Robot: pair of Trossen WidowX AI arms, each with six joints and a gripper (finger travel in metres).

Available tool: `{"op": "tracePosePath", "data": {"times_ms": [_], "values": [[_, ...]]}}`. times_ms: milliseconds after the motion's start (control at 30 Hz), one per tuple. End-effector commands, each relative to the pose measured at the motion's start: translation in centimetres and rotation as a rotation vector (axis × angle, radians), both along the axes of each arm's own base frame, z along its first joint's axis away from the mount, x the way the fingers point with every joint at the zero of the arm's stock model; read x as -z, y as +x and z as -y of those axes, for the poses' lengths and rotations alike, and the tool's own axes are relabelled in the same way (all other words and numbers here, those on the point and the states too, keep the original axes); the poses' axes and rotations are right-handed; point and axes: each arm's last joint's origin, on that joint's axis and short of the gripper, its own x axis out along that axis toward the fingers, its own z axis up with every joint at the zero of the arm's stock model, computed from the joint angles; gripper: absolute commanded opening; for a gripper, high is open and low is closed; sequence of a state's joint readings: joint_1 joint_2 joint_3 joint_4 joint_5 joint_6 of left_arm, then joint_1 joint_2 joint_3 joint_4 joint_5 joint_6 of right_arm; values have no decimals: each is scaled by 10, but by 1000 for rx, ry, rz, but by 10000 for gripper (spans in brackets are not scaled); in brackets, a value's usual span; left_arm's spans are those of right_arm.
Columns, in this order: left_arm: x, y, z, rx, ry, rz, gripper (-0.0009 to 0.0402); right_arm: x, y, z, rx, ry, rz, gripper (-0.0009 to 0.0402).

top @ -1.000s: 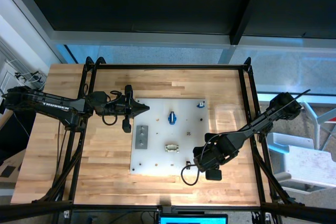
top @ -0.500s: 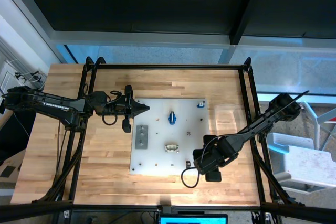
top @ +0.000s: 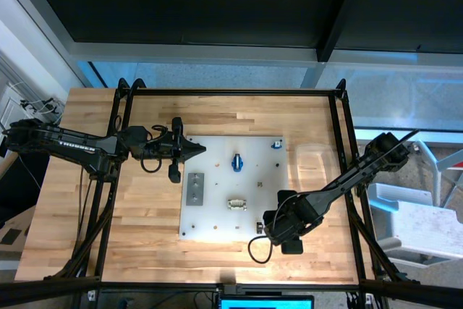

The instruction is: Pick the 16mm bar from the taskboard and place it in the container

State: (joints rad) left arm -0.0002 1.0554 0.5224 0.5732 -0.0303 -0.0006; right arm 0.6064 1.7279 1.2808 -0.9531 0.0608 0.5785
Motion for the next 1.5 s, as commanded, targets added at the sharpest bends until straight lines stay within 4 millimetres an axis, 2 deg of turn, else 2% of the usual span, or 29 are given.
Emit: {"op": "tracePosePath", "data": {"times_ms": [33, 533, 967, 1500], "values": [[0, 0, 0, 0, 0, 0, 0, 2, 0, -1, -5, -6, -3, 210], [0, 0, 0, 0, 0, 1, 0, 22, -4, 0, -9, -2, 15, 209], [0, 0, 0, 0, 0, 0, 0, 35, -7, 2, -11, 3, 21, 186], [0, 0, 0, 0, 0, 0, 0, 34, -7, 0, -13, 12, 33, 92]]}}
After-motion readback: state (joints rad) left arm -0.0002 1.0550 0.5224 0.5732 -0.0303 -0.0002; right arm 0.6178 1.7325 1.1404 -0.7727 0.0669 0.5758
